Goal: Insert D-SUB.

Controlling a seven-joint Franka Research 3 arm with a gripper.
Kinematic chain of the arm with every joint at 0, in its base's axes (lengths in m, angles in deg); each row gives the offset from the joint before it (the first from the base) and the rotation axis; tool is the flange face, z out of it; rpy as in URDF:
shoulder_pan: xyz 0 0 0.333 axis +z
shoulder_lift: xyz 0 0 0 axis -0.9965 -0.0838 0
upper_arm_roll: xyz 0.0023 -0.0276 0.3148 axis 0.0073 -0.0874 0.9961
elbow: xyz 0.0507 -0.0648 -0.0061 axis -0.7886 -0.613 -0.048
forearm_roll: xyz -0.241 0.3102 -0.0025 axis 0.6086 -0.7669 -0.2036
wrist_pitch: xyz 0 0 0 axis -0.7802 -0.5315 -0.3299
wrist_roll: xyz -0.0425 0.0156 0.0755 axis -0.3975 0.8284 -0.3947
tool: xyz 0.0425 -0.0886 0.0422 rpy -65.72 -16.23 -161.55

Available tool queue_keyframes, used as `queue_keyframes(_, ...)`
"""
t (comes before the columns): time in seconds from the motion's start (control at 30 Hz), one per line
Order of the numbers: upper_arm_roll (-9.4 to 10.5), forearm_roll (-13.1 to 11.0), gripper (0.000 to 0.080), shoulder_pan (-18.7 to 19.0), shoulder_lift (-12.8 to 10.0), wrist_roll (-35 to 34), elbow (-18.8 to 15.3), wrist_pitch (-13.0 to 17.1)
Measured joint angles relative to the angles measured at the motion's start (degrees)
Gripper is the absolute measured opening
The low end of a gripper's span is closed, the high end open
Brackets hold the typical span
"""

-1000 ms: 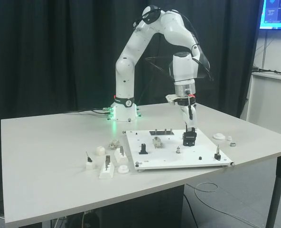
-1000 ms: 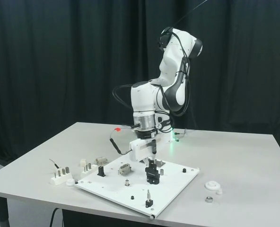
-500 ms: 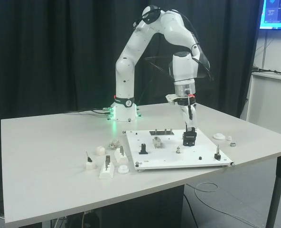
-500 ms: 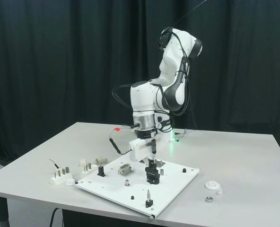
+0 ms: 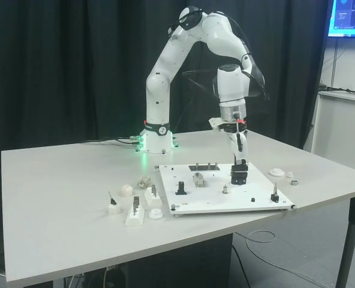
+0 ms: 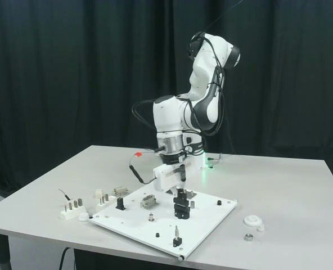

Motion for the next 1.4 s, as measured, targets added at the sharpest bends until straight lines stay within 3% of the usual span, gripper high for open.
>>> queue_keyframes(1.4,0.12,1.1,0.0147,0.1,-0.2,0.0,0.2,-1.1)
